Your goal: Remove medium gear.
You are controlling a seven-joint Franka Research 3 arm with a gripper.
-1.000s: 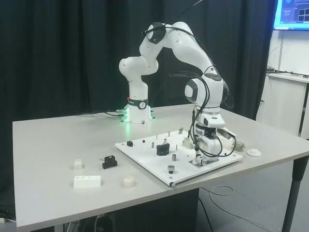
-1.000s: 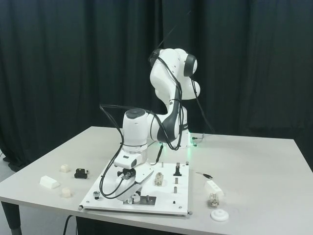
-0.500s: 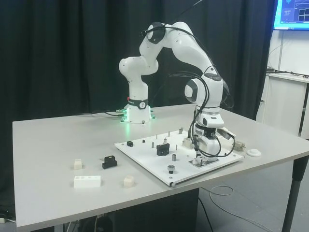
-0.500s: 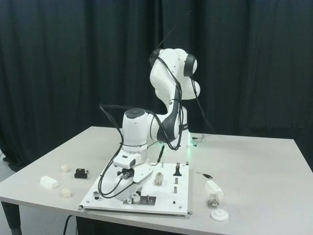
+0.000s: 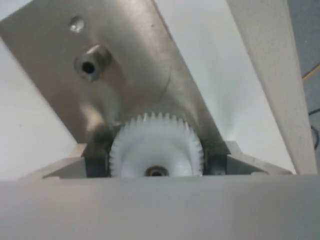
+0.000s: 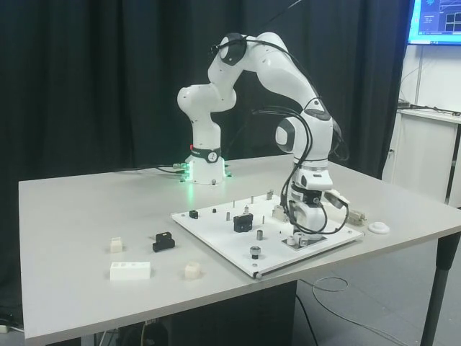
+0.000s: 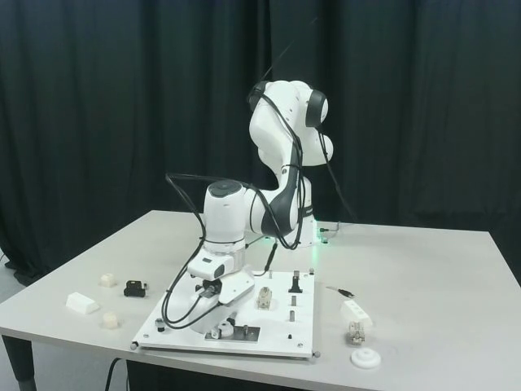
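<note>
Gripper [image 5: 156, 167] fingers [image 5: 95, 161] clamp the white medium gear [image 5: 156, 150] from both sides, just above the grey metal plate [image 5: 125, 65] at the white board's [image 6: 216, 225] near right corner.

Black curtains [image 7: 98, 106] hang behind the grey table [image 6: 79, 209].

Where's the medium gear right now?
In the wrist view the medium gear sits between the gripper fingers, over the grey metal plate. In the first room view that spot is at the white board's corner nearest the table's front edge.
</note>
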